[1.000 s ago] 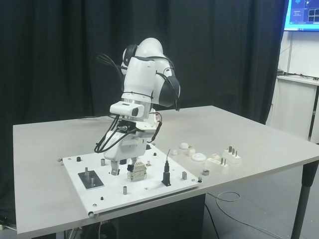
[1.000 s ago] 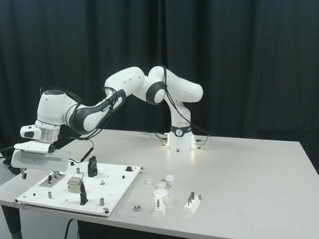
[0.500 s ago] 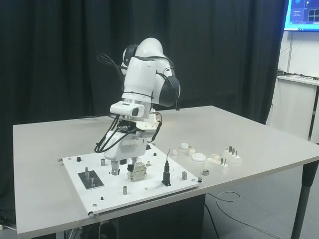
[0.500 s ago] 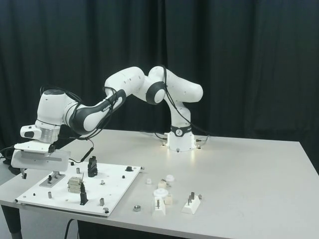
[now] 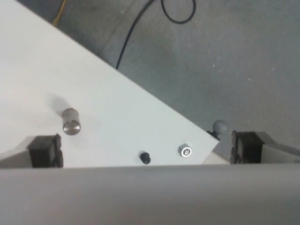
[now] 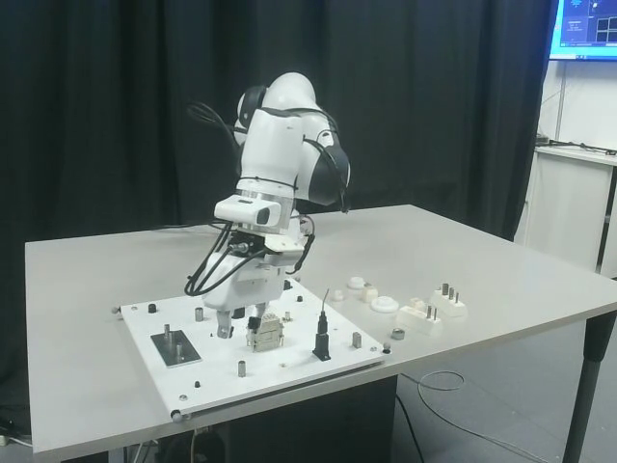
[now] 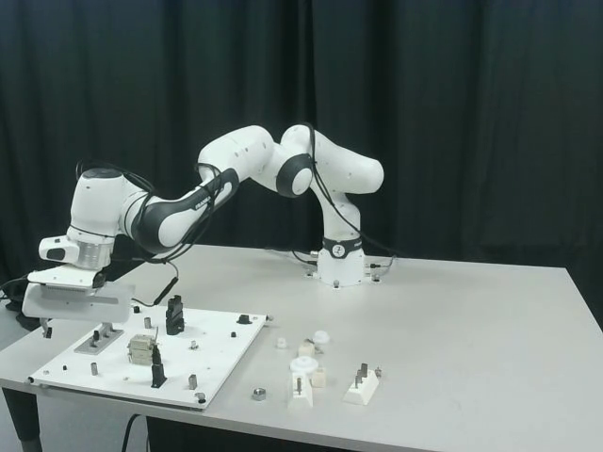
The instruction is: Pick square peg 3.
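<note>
Around my workspace: a board of fixtures and loose parts on the grey table (image 6: 87,289).

I see a white board (image 6: 289,362) carrying a grey plate (image 6: 175,349), a black upright holder (image 6: 321,349) and small studs. Beside it lie white round parts (image 6: 384,305), white blocks with pins (image 6: 436,309) and a nut (image 7: 257,394). A black curtain (image 7: 471,113) hangs behind.

board (image 5: 70,75): white, smooth, matt | peg (image 5: 71,123): shiny metal | table (image 6: 87,280): grey, matt | arm (image 7: 254,155): glossy white plastic

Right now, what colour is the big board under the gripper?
White. The board shows best in the first room view.
</note>
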You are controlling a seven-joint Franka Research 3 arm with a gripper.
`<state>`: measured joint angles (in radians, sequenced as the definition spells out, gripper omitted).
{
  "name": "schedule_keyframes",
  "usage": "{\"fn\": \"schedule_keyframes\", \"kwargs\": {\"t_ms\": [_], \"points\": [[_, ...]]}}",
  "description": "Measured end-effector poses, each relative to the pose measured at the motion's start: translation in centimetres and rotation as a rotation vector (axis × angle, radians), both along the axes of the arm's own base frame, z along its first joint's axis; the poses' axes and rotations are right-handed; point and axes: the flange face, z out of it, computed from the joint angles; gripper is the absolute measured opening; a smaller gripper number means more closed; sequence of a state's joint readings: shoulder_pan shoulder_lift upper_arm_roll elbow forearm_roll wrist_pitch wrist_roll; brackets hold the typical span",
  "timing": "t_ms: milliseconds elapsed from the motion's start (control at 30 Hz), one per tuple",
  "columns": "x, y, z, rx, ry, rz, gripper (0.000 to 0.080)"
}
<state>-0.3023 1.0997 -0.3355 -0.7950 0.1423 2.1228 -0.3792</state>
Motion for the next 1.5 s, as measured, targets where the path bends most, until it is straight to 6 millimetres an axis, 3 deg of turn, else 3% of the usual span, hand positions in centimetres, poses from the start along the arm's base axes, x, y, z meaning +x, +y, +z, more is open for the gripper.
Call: {"fn": "schedule_keyframes", "kwargs": {"t_ms": [433,900,1500], "points": [[-0.4,2.0,2.5,0.057,0.086,-0.005,0.0800],[-0.8,6.2,5.4,0.137,0.193,-0.069,0.0800],[-0.1,13.5,4.8,0.194,0.317,-0.120,0.0800]]}}
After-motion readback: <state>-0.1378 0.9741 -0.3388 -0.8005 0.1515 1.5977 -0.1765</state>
